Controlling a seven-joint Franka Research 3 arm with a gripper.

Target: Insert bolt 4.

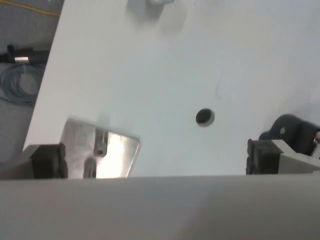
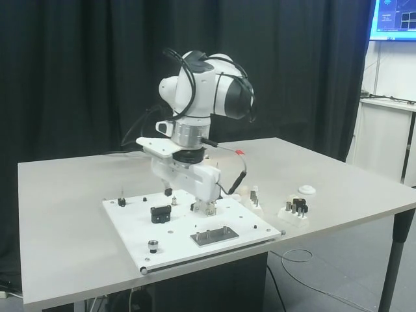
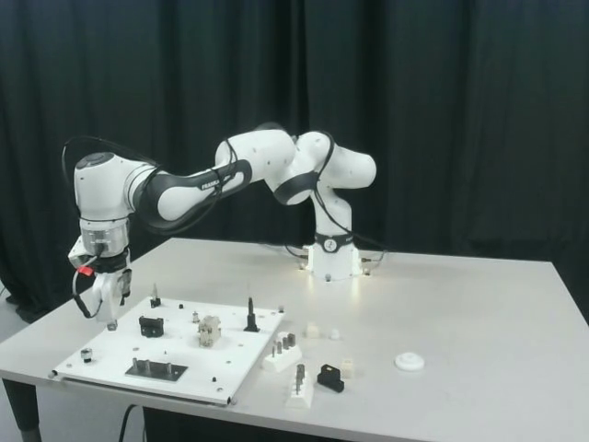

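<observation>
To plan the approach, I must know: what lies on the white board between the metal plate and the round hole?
Nothing: in the wrist view, the white board is bare between the metal plate and the round hole.

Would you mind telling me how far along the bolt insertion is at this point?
Nothing looks done: the hole in the white board shows empty. The gripper hangs open over the board, holding nothing. Left: fetching a bolt, perhaps from the white holder beside the board, and inserting it.
</observation>
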